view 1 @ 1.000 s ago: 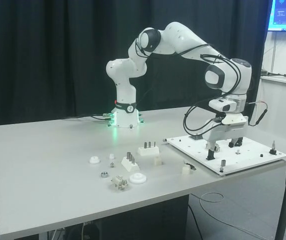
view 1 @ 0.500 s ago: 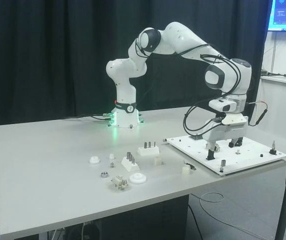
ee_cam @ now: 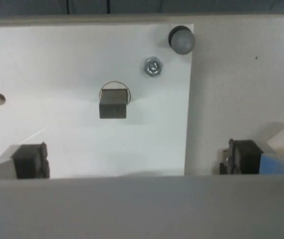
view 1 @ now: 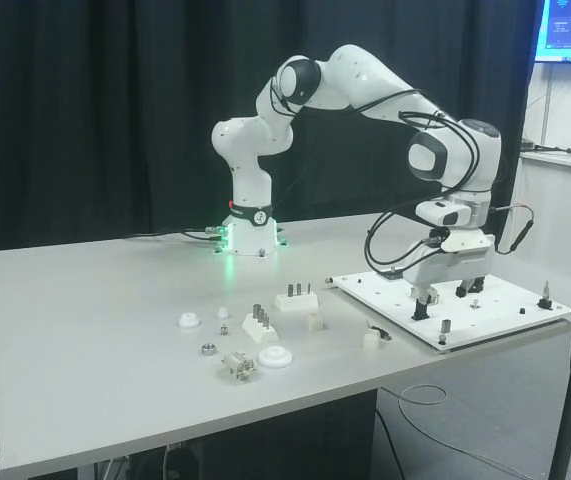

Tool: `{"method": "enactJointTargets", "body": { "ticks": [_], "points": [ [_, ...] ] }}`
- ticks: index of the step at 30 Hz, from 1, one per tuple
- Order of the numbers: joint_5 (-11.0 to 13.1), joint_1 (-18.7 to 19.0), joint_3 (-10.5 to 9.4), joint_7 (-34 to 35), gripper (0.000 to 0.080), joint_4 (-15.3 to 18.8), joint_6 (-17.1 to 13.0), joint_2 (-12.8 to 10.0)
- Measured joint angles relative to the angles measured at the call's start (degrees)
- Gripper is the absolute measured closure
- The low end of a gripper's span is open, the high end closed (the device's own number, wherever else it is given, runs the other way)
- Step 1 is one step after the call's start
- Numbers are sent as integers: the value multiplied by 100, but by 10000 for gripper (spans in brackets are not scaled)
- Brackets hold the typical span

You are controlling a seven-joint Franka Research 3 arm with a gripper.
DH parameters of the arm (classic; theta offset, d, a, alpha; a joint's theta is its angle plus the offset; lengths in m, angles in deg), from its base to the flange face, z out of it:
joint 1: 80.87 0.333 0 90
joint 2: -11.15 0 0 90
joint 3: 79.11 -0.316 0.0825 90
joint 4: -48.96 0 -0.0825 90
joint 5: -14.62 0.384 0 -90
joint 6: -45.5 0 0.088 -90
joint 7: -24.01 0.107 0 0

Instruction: Pick BNC.

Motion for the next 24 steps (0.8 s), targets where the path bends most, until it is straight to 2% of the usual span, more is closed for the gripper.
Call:
{"method": "enactJointTargets", "body": {
  "ticks": [24],
  "points": [
    [-7,2,99,-14,3,2,-36,-3]
  ]
}}
